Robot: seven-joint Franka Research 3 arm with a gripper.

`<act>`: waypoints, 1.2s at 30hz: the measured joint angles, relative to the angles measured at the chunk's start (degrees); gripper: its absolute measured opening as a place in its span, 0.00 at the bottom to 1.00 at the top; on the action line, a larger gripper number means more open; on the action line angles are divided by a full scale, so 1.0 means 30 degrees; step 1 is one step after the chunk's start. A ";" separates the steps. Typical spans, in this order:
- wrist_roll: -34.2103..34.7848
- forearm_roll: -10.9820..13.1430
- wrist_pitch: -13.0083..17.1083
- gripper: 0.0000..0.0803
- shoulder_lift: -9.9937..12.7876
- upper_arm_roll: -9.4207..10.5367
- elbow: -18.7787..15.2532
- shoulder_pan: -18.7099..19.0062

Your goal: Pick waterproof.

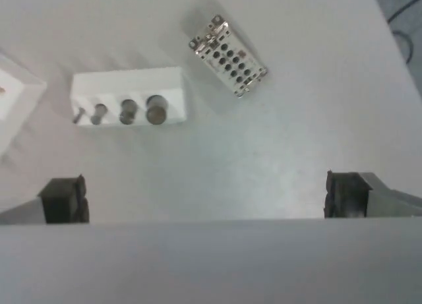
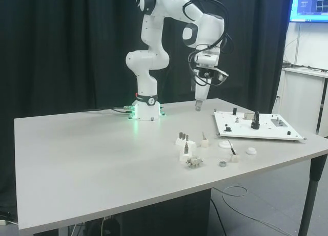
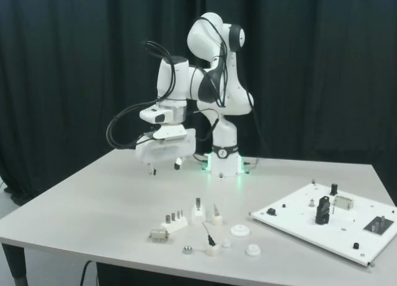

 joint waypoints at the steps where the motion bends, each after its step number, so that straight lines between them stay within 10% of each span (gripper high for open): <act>1: -0.0319 -0.0050 0.0094 1.00 0.0033 -0.0008 0.0000 -0.0019; 36: -1.1970 -0.0619 0.3029 1.00 0.1756 -0.0106 0.0001 -0.1103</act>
